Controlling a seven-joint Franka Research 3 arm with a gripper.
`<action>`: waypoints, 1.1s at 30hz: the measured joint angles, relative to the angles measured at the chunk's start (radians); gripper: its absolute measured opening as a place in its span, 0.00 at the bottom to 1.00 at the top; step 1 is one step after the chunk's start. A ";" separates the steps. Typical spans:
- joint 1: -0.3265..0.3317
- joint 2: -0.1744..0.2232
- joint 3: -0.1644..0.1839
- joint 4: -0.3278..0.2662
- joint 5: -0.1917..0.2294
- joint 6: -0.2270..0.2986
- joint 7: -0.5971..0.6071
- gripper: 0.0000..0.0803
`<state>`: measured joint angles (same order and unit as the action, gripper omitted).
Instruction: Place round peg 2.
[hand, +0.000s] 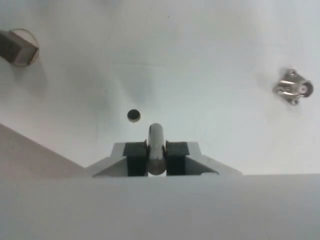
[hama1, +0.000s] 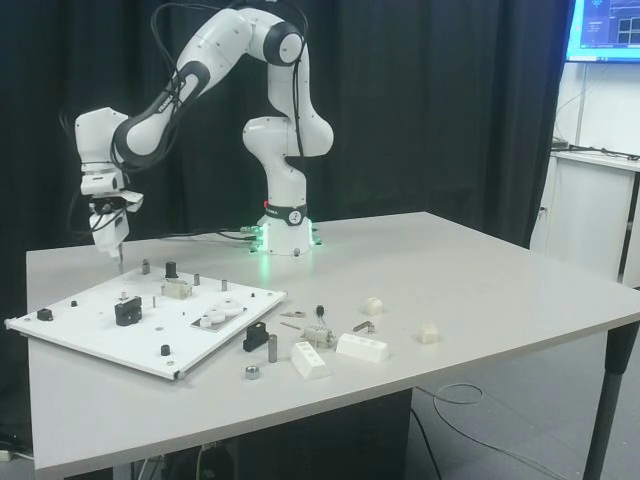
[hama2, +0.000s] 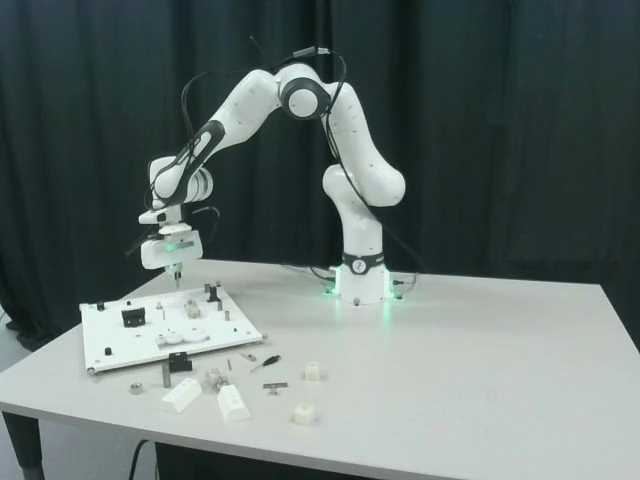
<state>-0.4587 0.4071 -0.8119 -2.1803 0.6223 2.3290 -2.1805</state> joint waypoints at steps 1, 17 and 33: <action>0.000 -0.005 0.000 0.000 -0.005 -0.002 0.002 0.09; 0.002 -0.026 -0.002 0.001 -0.014 -0.011 0.014 0.09; 0.007 -0.025 -0.002 0.002 -0.014 -0.011 0.025 0.09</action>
<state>-0.4517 0.3816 -0.8138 -2.1787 0.6086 2.3184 -2.1558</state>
